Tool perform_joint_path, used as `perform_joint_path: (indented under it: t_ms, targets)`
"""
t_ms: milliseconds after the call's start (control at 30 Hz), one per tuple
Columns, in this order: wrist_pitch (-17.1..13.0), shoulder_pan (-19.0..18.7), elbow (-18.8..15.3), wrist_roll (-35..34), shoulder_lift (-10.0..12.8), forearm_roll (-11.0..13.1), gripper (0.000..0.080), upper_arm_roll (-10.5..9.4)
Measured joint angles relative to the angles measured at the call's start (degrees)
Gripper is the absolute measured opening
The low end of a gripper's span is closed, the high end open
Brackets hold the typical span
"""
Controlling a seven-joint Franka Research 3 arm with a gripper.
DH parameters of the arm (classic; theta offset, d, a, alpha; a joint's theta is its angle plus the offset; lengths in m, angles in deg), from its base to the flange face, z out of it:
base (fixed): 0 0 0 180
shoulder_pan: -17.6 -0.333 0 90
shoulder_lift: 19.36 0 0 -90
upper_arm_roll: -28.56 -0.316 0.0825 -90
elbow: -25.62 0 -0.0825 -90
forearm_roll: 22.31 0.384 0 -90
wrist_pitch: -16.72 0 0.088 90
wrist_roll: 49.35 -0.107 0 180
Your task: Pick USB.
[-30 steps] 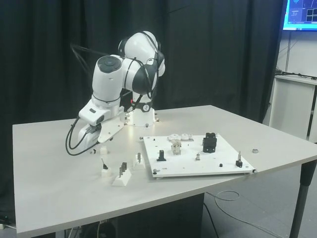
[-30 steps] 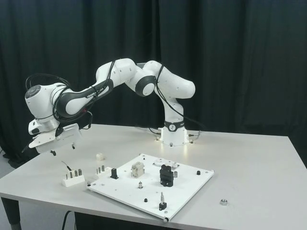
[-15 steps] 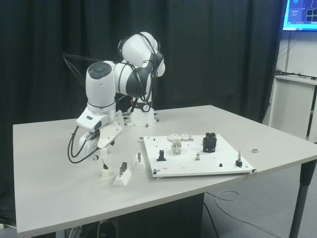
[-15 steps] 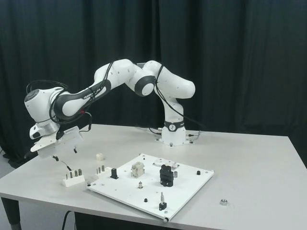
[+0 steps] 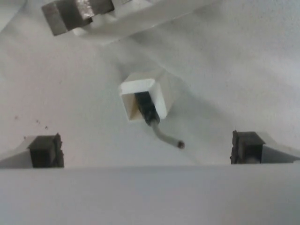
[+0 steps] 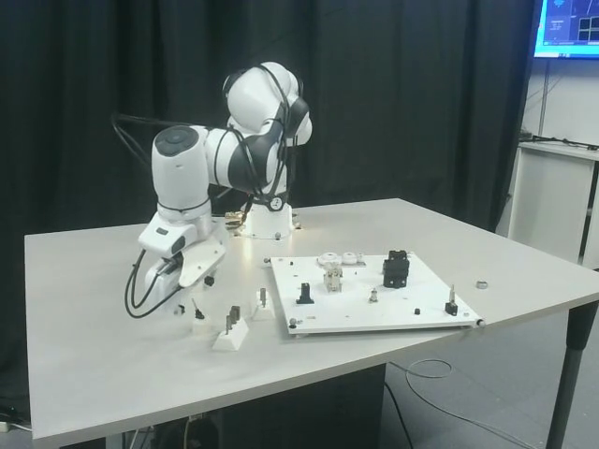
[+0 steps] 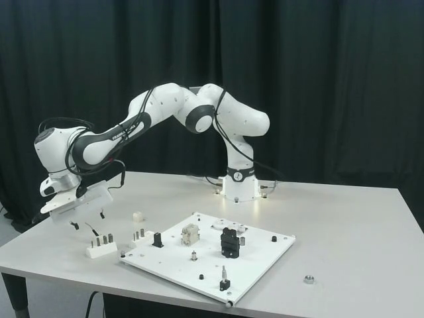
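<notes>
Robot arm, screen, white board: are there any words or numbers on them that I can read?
Robot arm: there is white lettering along its black forearm band, too small to read.
Screen: only its corner shows, at the edge of the first room view, with white marks too blurred to read.
White board: no words or numbers show on it.
Wrist view: no text at all.

- Your two room views face the arm [image 6: 215, 164] from different edges of the table [image 7: 344, 218], sharing it.
- Your wrist view looks down, close above the table [image 5: 234, 61].
</notes>
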Motion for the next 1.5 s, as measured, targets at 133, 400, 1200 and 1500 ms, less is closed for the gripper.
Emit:
perform_joint_path:
  t_ms: [133,400,1200,1500]
  targets:
    - [-1.34,-0.2,-1.51,1.12,-0.01,1.02,0.08,0.21]
    - [-3.84,-0.74,-4.46,2.29,-0.02,2.31,0.08,0.35]
    - [-5.91,-2.14,-6.41,2.6,-0.05,3.31,0.054,1.34]
    - [-6.13,-2.61,-6.59,2.6,-0.05,3.31,0.0382,1.77]
